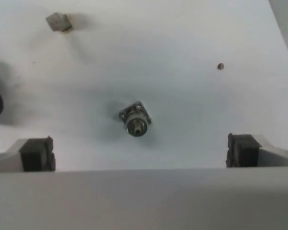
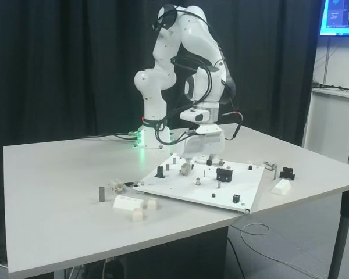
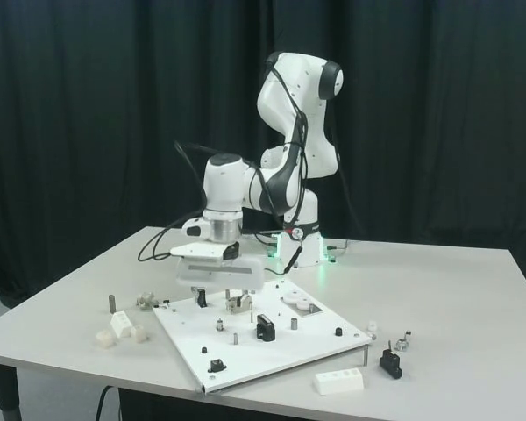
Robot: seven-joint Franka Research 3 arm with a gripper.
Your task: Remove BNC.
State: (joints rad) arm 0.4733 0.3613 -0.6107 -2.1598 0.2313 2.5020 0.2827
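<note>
BNC [image 1: 136,120] stands on white board [image 1: 182,96] — between wide-apart fingers [image 1: 36,153], untouched.

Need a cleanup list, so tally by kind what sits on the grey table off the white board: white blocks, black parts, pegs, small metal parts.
White blocks: 4
Black part: 1
Upright grey peg: 1
Small metal parts: 2
Total: 8

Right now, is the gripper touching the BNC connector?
Apart. The wrist view shows the BNC connector standing alone on the white board, with the open gripper fingers wide on either side.
</note>
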